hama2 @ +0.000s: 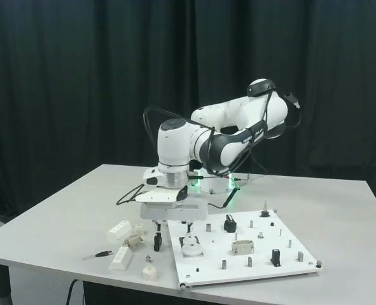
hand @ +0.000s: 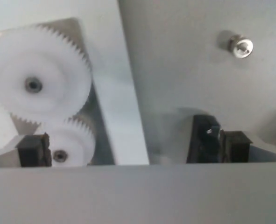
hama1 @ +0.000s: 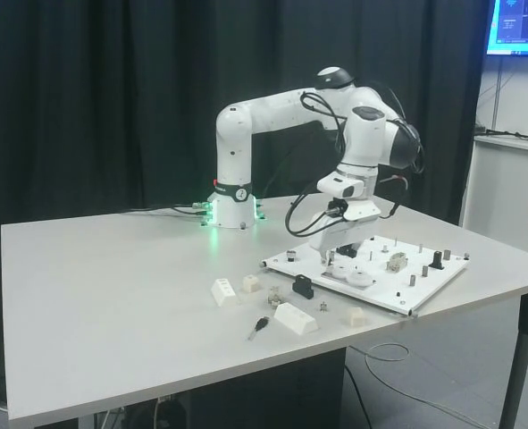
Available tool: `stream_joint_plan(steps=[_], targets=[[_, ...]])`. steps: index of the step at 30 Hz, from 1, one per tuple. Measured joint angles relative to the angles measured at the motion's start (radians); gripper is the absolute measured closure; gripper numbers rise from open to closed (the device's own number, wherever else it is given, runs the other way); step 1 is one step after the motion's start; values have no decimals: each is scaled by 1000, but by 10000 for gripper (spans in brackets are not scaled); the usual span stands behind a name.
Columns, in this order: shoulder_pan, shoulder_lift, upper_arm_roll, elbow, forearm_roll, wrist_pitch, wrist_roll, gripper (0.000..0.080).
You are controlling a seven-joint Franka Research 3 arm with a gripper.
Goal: Remove medium gear.
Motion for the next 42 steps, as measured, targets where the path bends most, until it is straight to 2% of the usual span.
stream_joint_plan(steps=[13,28,42], targets=[[60,0,13,-65,48,23,-3,3],[103,-1,47,-103,52,78,-3,3],[149,-4,48,-156,52,93,-3,3]])
